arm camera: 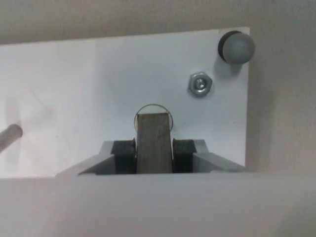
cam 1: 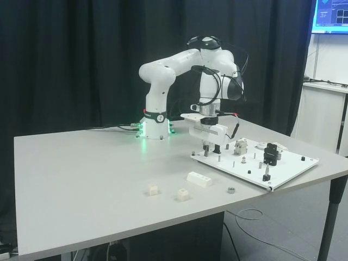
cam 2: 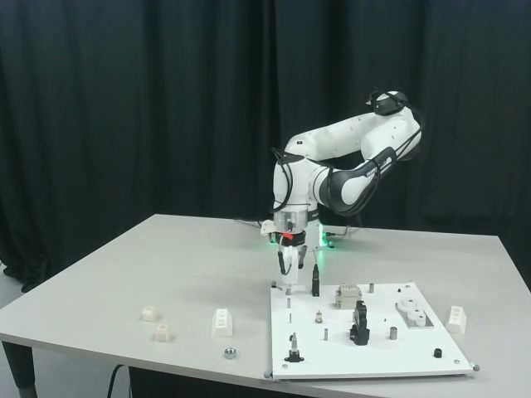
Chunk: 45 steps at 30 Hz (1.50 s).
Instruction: Insert square peg 4.
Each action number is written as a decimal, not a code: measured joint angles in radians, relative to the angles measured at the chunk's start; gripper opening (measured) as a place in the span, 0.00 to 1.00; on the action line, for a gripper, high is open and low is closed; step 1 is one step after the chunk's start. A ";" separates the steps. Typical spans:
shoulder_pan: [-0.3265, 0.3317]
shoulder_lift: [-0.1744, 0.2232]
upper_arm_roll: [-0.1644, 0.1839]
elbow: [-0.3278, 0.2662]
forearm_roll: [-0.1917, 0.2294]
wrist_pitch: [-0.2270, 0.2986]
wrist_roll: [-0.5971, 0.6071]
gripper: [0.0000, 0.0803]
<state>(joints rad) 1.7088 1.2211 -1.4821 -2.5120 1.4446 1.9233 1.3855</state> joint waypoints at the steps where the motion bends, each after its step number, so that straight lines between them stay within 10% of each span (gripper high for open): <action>1: 0.000 0.000 0.000 0.000 0.000 0.000 0.000 0.19; 45: -0.076 -0.006 -0.021 -0.015 0.080 -0.092 -0.108 0.19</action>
